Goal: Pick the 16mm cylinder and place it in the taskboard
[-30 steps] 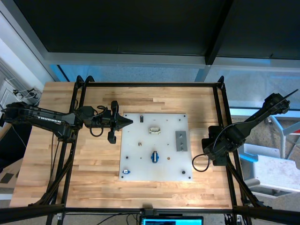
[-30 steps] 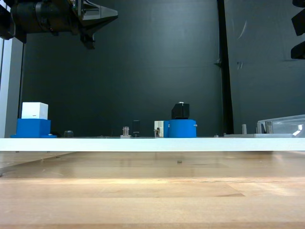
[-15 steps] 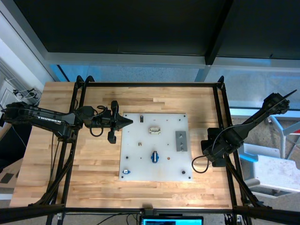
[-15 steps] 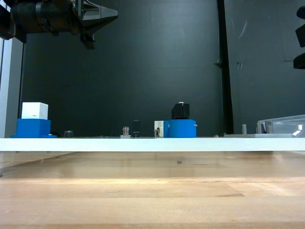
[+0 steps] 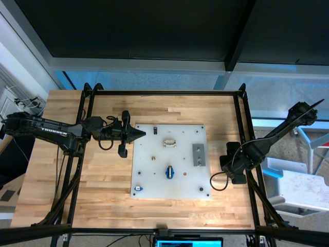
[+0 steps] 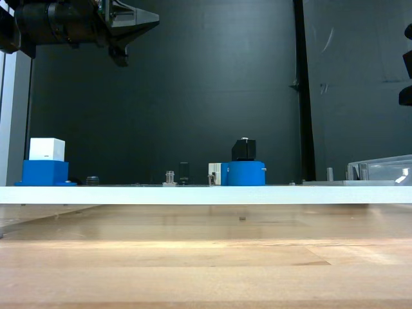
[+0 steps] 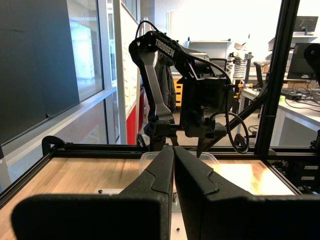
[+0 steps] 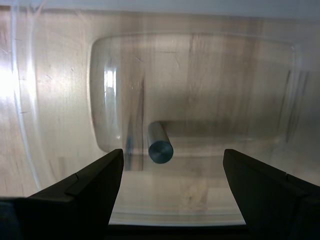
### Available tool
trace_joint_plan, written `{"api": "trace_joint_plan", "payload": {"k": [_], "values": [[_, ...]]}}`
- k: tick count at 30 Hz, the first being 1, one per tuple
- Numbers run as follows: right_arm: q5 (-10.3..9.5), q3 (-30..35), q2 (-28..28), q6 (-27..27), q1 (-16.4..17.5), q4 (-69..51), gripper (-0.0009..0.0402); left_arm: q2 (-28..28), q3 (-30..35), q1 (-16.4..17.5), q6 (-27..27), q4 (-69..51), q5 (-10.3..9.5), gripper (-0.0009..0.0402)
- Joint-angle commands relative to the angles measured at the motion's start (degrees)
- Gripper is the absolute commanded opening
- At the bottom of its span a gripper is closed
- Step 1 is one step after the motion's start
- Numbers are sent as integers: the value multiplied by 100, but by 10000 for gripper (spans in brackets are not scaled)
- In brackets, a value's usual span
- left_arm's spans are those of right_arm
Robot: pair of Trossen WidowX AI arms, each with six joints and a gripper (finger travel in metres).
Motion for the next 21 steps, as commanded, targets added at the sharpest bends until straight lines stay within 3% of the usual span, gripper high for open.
{"api": "trace_joint_plan", "payload": {"k": [1, 21], "values": [[-4, -107, 0, 7, 4, 118, 279, 0, 0, 2, 0, 2, 0, 0], [-2, -549, 0, 133, 13, 599, 279, 0, 0, 0, 2, 2, 0, 0]]}}
